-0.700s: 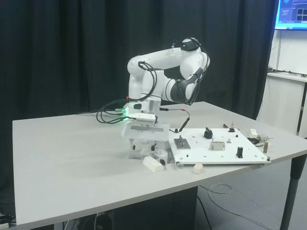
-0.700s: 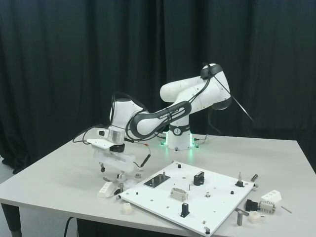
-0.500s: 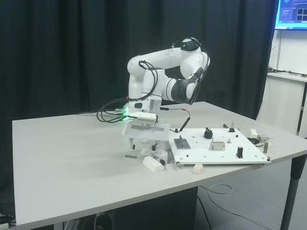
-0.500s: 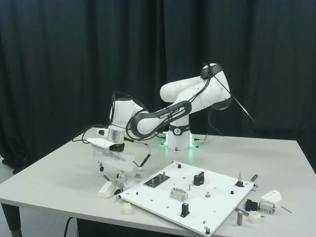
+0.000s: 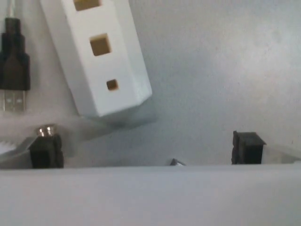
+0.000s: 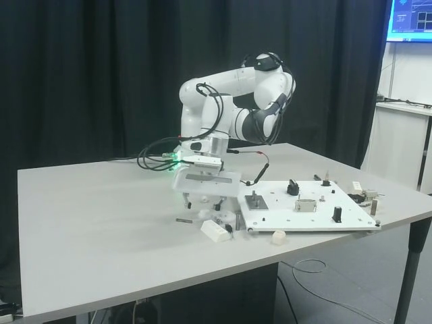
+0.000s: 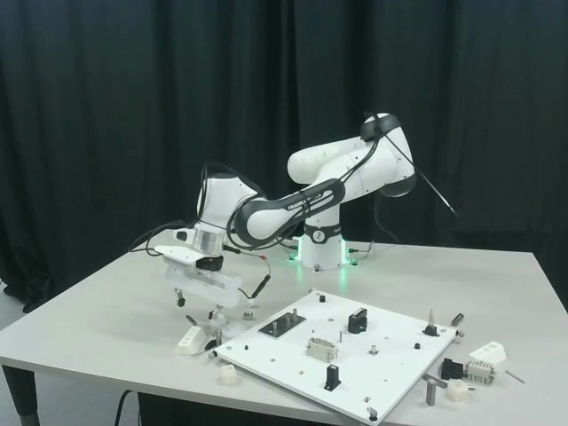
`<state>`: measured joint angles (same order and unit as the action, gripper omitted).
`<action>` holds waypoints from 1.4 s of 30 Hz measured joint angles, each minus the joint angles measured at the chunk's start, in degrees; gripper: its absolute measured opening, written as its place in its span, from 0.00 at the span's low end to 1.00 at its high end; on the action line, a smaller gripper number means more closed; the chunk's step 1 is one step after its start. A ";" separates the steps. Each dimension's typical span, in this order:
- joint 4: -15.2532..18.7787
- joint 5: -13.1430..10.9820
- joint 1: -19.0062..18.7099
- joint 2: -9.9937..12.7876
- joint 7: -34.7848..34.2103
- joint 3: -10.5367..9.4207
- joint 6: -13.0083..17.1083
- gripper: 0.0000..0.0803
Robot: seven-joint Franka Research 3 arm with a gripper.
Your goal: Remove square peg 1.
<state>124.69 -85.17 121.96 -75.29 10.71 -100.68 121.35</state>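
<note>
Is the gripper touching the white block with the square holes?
Apart. In the wrist view both black fingertips sit clear of the white block, with bare grey table between them. In the first room view the gripper hangs above the block.

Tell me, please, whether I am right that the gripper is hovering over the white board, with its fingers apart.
Not quite: the gripper hovers over the grey table beside the white board, as the first room view shows. Its fingers are apart.

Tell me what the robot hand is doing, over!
Hand open, empty, above table. Small peg lying loose on table. White holed block nearby.
</note>
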 joint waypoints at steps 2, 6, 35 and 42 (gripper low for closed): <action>-0.07 0.00 0.00 0.00 0.00 0.01 0.05 1.00; -0.18 0.00 0.00 0.01 0.00 0.01 0.13 1.00; -1.04 0.08 -6.99 1.39 -7.99 4.74 -10.99 1.00; -1.63 0.42 -10.71 1.66 -13.22 5.68 -13.93 1.00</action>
<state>123.06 -84.76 111.24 -73.63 -2.52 -95.00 107.42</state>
